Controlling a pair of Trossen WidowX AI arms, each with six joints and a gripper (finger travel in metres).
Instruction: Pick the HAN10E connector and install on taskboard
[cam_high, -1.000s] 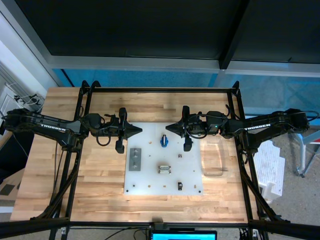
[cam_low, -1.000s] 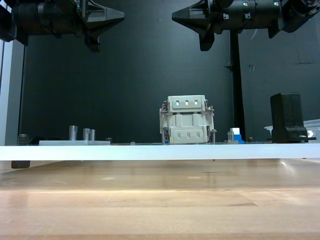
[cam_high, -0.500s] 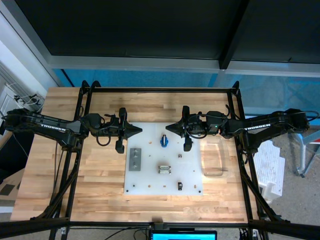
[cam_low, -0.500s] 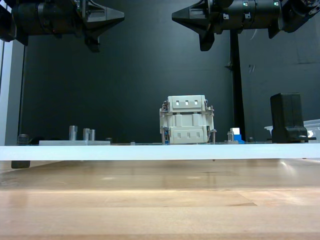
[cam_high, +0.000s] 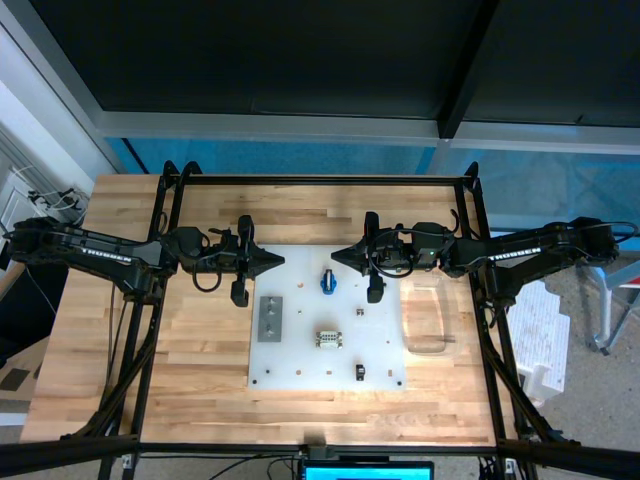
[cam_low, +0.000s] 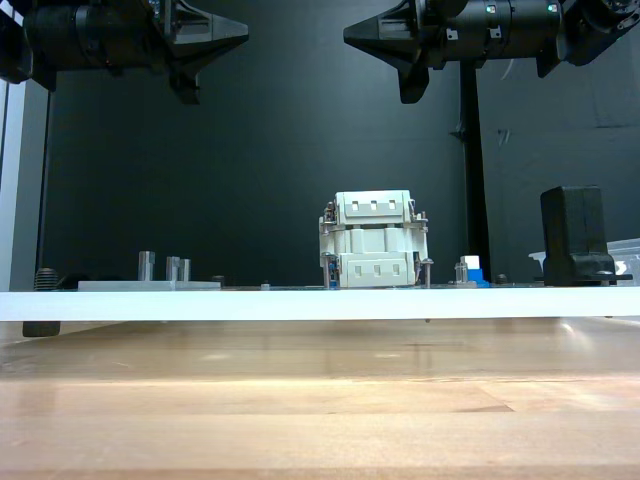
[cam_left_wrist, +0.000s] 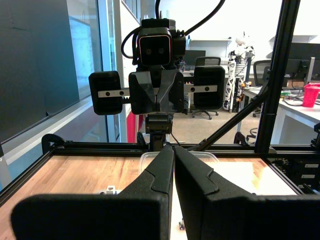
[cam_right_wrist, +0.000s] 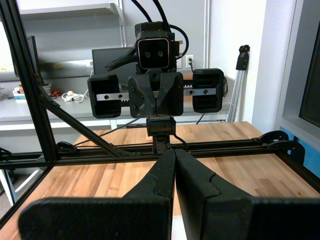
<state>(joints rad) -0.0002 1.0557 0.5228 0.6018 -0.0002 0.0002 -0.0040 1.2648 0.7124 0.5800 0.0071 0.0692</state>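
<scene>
1. Both hands are shut, fingers pressed flat together and holding nothing. My left hand (cam_high: 278, 260) hangs high over the 10 o'clock corner of the large white rectangular plastic taskboard (cam_high: 300, 362). My right hand (cam_high: 336, 256) hangs at the same height over its 12 o'clock edge, and the two tips point at each other.
2. Nothing has shifted over the last second: neither arm has moved, and every part on the board sits where it did.
3. The small pale grey-beige HAN10E connector (cam_high: 328, 339), with silvery metal at its ends, stands on the board just toward 6 o'clock of centre. From bench height it (cam_low: 374, 240) shows as one block stacked squarely on another, upright, well below both hands.
4. Around it are a plain grey metal block (cam_high: 271, 318) at 9 o'clock, a small blue upright part (cam_high: 328, 282) at 12 o'clock, and a small black piece (cam_high: 360, 373) at 5 o'clock. A clear plastic tray (cam_high: 430, 320) lies on the wooden bench (cam_high: 150, 380) just beside the board's 3 o'clock edge.
5. With my hands idle and the connector level on the board, I judge the install done, or very nearly.
</scene>
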